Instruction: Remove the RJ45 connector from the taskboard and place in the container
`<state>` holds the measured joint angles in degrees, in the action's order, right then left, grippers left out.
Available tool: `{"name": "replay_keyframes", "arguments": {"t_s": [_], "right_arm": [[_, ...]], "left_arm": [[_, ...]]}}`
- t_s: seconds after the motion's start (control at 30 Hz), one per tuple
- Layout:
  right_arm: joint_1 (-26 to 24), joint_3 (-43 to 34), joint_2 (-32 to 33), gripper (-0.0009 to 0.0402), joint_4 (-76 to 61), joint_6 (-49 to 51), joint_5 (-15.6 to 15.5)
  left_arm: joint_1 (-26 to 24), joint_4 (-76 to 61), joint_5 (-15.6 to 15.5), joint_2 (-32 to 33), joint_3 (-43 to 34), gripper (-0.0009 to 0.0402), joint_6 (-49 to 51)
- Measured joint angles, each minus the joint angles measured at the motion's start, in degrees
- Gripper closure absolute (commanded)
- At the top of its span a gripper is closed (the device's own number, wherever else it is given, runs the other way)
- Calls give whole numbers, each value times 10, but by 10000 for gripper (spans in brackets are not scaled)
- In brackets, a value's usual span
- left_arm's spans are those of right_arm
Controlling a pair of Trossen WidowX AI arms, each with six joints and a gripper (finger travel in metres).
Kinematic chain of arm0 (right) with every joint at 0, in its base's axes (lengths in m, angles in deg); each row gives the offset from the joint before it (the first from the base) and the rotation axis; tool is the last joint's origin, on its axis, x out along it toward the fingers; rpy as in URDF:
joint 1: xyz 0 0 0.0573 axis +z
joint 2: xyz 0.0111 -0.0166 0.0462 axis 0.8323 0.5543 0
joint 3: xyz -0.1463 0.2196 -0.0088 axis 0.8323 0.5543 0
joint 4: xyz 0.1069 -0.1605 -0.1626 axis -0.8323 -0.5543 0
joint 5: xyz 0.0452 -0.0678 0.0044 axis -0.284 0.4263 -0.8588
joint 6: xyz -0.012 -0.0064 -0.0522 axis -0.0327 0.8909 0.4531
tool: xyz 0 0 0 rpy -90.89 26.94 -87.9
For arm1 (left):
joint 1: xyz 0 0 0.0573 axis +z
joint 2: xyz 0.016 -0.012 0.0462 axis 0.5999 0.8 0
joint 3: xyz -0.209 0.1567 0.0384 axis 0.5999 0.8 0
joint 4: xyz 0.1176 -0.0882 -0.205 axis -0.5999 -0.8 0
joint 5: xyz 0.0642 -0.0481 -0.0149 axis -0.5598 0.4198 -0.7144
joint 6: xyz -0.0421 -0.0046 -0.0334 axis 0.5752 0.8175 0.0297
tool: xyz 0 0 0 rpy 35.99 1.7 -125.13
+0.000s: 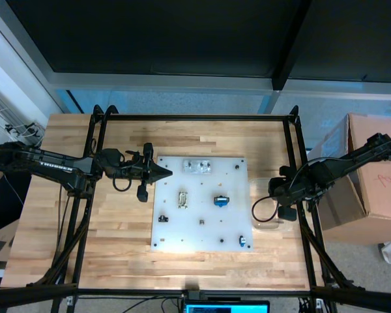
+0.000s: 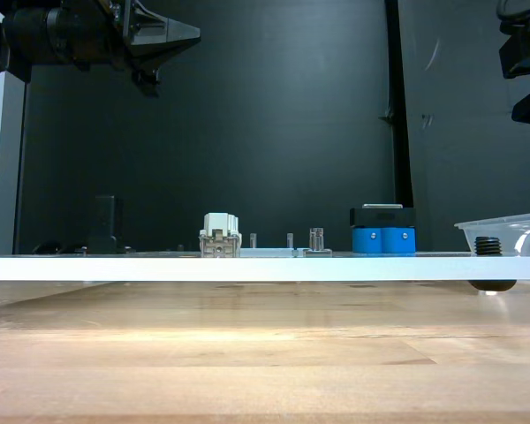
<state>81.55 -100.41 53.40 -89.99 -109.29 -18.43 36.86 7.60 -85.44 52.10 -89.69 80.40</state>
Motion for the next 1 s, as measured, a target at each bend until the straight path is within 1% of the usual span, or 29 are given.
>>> {"name": "replay_keyframes", "arguments": {"t_s": [0.07, 0.13, 0.2, 0.43, 0.53, 0.63, 0.7, 0.8, 0.9, 1.0], "right_arm": [[-1, 0, 0, 386, 0, 0, 1], [-3, 0, 0, 366, 0, 0, 5], [-7, 0, 2, 334, 0, 0, 9], [-17, 2, 28, 196, 5, 0, 11], [-19, 2, 41, 149, 11, 2, 11], [-31, 2, 45, 116, 23, 14, 11], [-48, 2, 45, 100, 32, 19, 11], [-83, 2, 45, 90, 48, 41, 11], [-120, -1, 46, 93, 83, 73, 15], [-156, -4, 46, 109, 148, 125, 15]], "left_arm": [[0, 0, 0, 0, 0, 393, 0], [0, 0, 0, 0, 0, 393, 0], [0, 0, 0, 0, 0, 393, 0], [0, 0, 0, 0, 0, 393, 0], [0, 0, 0, 0, 0, 393, 0], [0, 0, 0, 0, 0, 393, 0], [0, 0, 0, 0, 0, 393, 0], [0, 0, 0, 0, 0, 393, 0], [0, 0, 0, 0, 0, 393, 0], [0, 0, 0, 0, 0, 393, 0]]}}
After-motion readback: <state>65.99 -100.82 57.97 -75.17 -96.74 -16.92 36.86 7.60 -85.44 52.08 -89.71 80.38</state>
